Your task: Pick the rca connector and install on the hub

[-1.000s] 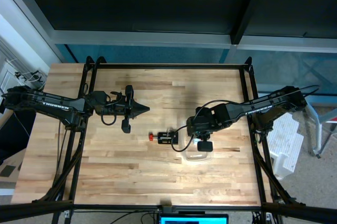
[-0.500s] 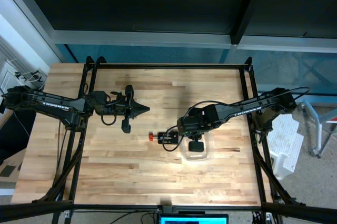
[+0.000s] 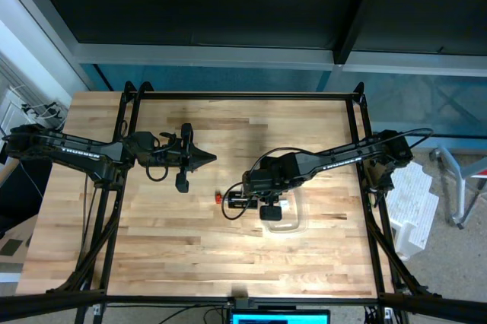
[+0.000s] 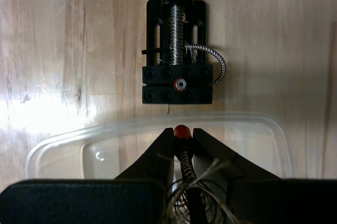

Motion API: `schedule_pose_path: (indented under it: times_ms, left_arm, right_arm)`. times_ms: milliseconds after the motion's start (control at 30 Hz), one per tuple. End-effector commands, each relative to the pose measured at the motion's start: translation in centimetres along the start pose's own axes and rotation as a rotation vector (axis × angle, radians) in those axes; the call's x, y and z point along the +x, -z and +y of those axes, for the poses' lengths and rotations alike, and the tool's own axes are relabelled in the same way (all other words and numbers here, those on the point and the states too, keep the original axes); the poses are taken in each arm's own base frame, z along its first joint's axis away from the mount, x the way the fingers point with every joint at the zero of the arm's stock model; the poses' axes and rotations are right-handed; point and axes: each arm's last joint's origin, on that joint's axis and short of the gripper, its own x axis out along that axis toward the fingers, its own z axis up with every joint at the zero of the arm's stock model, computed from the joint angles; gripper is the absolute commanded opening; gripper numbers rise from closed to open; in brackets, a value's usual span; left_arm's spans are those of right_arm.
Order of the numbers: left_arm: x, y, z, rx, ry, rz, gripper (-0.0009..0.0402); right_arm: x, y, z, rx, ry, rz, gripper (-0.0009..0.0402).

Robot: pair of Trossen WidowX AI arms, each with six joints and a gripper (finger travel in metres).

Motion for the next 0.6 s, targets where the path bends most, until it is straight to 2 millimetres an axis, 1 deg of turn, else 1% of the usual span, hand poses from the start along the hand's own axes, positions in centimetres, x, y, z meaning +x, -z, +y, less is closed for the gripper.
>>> schedule_pose_path:
  times_ms: [33, 333, 600]
  left_arm:
    - [0.0, 0.0, 0.0, 0.000, 0.000, 0.000, 0.0000]
    - [0.0, 0.0, 0.0, 0.000, 0.000, 0.000, 0.0000]
    - [0.0, 0.0, 0.0, 0.000, 0.000, 0.000, 0.0000]
  right_arm:
    - [0.3, -0.5, 0.0, 0.003, 0.001, -0.003, 0.0000]
    - [1.2, -1.6, 0.1, -0.001, 0.000, 0.002, 0.0000]
    - [1.0, -1.8, 0.0, -0.002, -0.006, -0.005, 0.0000]
